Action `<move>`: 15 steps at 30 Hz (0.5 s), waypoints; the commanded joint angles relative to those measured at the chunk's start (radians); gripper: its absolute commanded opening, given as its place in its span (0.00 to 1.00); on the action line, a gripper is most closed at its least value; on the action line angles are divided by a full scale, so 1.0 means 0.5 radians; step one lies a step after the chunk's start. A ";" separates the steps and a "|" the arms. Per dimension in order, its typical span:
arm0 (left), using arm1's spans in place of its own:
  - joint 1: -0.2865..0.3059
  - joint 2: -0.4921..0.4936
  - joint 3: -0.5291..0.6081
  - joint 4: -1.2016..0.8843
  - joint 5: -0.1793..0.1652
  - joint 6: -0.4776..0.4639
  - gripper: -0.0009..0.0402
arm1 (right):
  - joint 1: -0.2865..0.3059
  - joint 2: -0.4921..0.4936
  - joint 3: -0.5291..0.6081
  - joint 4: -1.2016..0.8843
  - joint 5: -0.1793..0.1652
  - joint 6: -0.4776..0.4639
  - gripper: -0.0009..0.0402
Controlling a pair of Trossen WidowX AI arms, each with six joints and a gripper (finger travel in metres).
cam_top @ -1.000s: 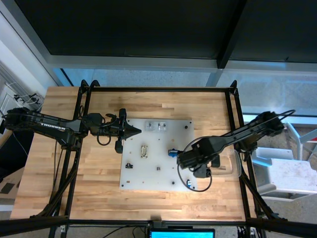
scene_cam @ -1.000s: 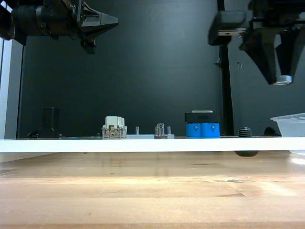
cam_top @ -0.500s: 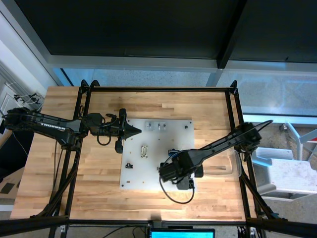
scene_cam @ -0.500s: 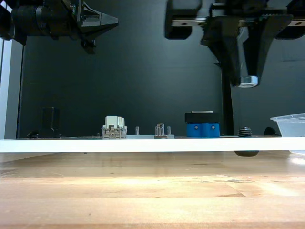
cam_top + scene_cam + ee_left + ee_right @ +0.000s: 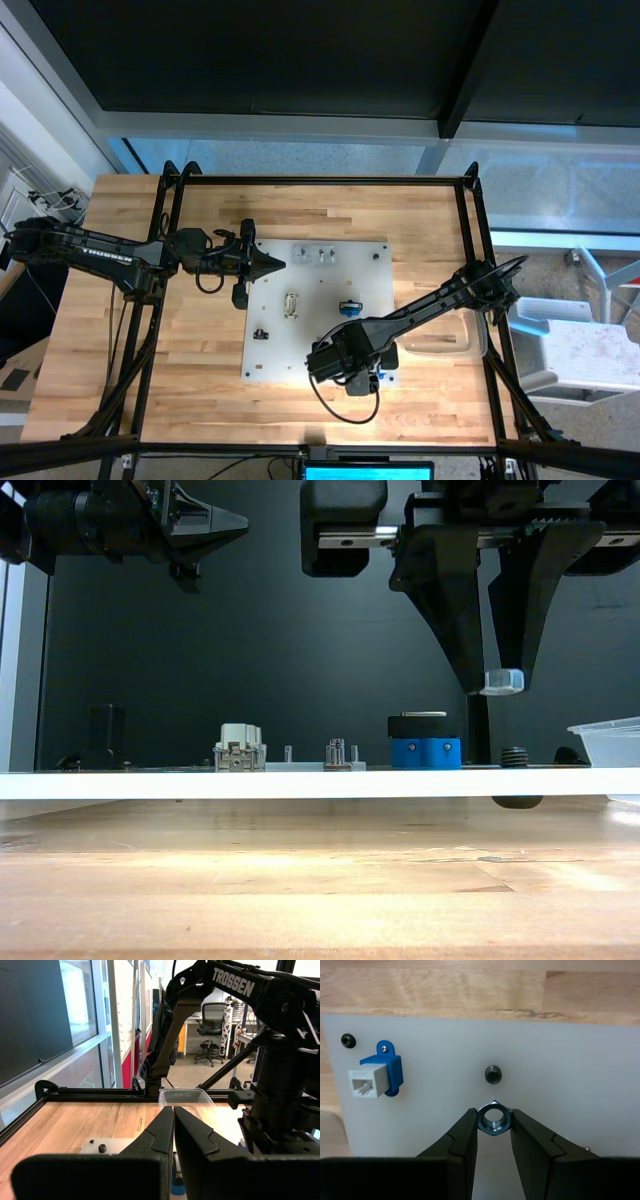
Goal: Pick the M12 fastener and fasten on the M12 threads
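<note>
The small silver nut (image 5: 493,1119) is pinched between the two fingers of my right gripper (image 5: 502,683), which is shut on it. It hangs well above the white board (image 5: 300,335). The black ribbed stud (image 5: 493,1074) stands bare on the board, just ahead of the nut in the right wrist view. In the low view the stud (image 5: 514,756) is below the nut and slightly to its right. In the high view the right gripper (image 5: 352,368) covers the stud. My left gripper (image 5: 278,264) hovers shut over the board's far left edge, holding nothing.
A clear tray (image 5: 447,342) sits off the board's right edge. On the board stand a blue block (image 5: 425,750), a grey connector (image 5: 238,750), small silver posts (image 5: 336,753) and a blue-and-white connector (image 5: 374,1078) near the stud.
My right gripper has carried the nut leftward from beside the tray to the board's near right part and come lower. The left arm has not moved.
</note>
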 commanded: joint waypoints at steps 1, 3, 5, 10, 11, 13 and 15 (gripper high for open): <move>0.001 0.001 0.001 0.002 0.000 0.001 0.02 | 0.006 0.024 0.014 0.007 -0.002 0.002 0.09; 0.000 0.001 0.001 0.001 0.000 0.001 0.02 | 0.011 0.024 0.011 0.018 -0.004 0.002 0.09; 0.001 0.001 0.001 0.001 0.000 0.001 0.02 | 0.018 0.043 0.011 0.028 -0.017 0.001 0.09; 0.000 0.001 0.001 0.001 0.000 0.001 0.02 | 0.031 0.084 0.011 0.049 -0.035 0.002 0.09; 0.001 0.001 0.001 0.001 0.000 0.001 0.02 | 0.032 0.084 0.011 0.050 -0.035 0.002 0.09; 0.000 0.001 0.001 0.001 0.000 0.001 0.02 | 0.034 0.096 0.011 0.061 -0.037 0.001 0.09; 0.001 0.001 0.001 0.001 0.000 0.001 0.02 | 0.035 0.111 0.011 0.061 -0.035 0.002 0.09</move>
